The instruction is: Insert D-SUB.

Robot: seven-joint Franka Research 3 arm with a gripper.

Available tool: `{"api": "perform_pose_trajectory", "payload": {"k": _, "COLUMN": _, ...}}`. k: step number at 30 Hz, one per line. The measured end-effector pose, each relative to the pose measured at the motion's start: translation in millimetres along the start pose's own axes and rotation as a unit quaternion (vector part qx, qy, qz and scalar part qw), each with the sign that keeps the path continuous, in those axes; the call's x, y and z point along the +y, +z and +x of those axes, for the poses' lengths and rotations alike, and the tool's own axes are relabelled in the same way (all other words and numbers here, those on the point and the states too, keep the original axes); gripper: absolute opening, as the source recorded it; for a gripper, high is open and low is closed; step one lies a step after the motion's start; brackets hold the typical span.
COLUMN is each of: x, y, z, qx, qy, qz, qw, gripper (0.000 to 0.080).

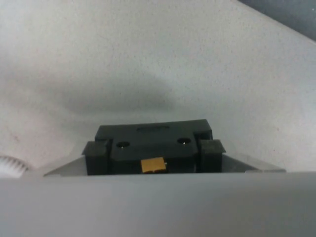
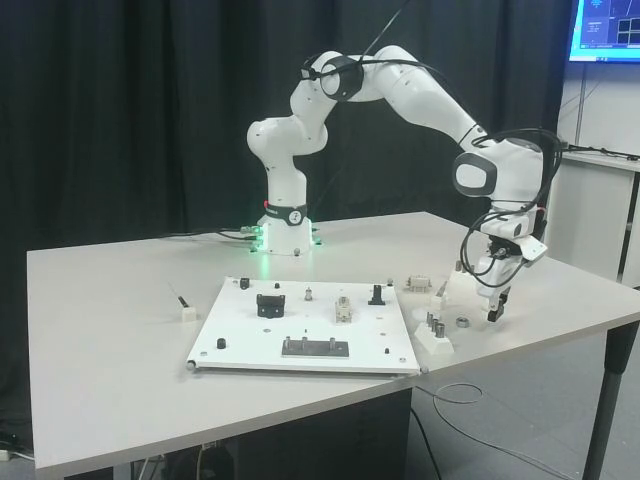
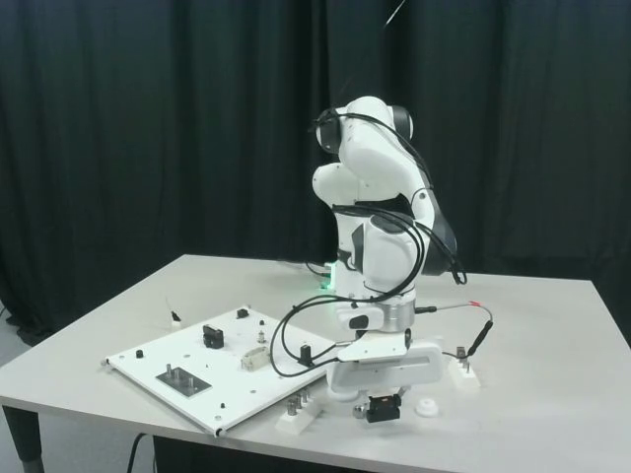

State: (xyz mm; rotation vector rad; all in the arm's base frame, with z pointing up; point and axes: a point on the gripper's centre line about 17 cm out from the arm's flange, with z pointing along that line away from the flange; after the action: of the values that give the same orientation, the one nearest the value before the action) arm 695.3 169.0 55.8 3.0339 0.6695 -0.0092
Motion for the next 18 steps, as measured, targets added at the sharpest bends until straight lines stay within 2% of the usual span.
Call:
{"api": "perform_pose_trajectory", "payload": {"k": 7, "x": 10.3, "y": -3.3, "z": -0.8, "qx": 0.0, "qy": 0.007, "qz": -0.005, "qw": 1.0, "gripper": 0.0382}}
{"api": "perform_pose_trajectory", "payload": {"k": 11, "x": 23.9, "y": -9.6, "z": -7.4, "qx": -0.009, "qy": 0.015, "qz": -0.011, "qw": 0.9998, "gripper": 0.0382}}
{"api": "perform_pose_trajectory", "payload": {"k": 18, "x": 51.9, "y": -30.5, "z": -24.7, "qx": -0.03, "qy": 0.031, "qz": -0.023, "qw": 0.9988, "gripper": 0.0382}}
